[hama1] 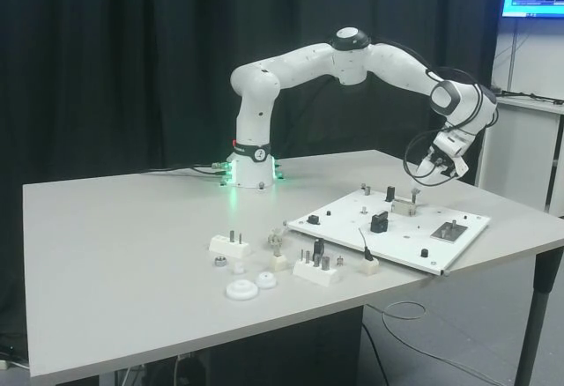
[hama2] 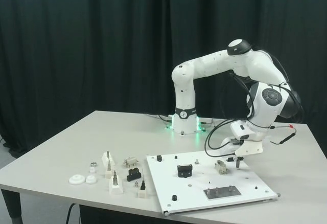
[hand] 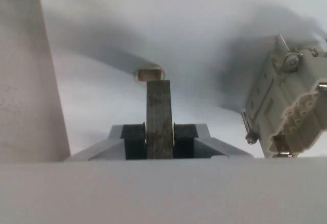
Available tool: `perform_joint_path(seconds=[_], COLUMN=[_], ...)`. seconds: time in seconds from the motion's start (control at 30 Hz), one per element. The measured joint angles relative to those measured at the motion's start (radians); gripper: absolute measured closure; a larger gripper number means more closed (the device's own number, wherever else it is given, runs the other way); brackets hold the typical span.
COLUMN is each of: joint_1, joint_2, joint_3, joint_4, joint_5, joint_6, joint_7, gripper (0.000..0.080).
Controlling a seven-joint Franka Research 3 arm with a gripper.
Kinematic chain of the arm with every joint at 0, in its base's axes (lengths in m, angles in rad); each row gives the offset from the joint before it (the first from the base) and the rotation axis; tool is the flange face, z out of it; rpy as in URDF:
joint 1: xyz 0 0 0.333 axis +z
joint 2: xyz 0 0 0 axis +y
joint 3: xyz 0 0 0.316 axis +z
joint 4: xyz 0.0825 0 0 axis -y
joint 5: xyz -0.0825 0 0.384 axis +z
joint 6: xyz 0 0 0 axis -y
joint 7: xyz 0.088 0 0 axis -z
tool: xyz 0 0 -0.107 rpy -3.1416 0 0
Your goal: Insert square peg 3.
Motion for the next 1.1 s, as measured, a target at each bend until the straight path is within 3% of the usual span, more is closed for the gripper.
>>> perform_joint_path(seconds=[1.1], joint_1=[-0.009], joint_2=[0.003], joint_3=[0.021], joint_4=[0.018], joint_5=[-0.002], joint_6=[-0.001], joint_7=[-0.003], gripper=[0.0691])
